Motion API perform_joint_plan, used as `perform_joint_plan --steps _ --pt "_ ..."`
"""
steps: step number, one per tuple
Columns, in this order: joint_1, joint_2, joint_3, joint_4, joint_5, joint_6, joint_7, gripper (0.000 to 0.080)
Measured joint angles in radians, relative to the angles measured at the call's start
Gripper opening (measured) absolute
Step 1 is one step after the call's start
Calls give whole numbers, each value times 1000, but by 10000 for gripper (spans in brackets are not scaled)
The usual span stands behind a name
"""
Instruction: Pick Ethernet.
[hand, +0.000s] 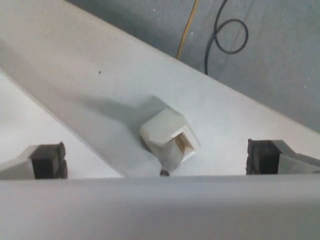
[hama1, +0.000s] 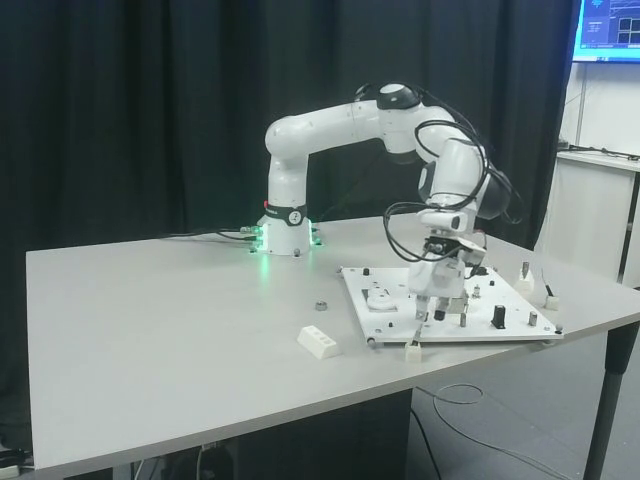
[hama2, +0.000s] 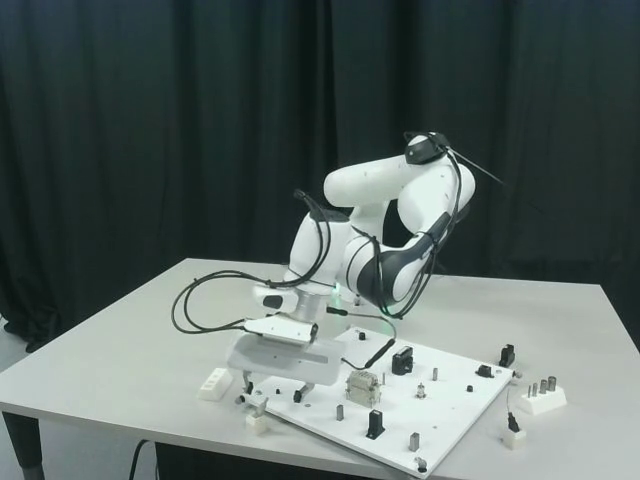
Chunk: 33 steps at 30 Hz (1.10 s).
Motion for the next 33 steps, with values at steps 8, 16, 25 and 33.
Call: perform_joint_plan --steps 8,16,25,33 --pt "-1 -7 11 -22 11 30 -37 800" --pt "-1 -8 29 -38 19 65 -70 800" --pt "-6 -12 41 -43 32 84 -83 800" --pt "-7 -12 48 -49 39 90 -136 688"
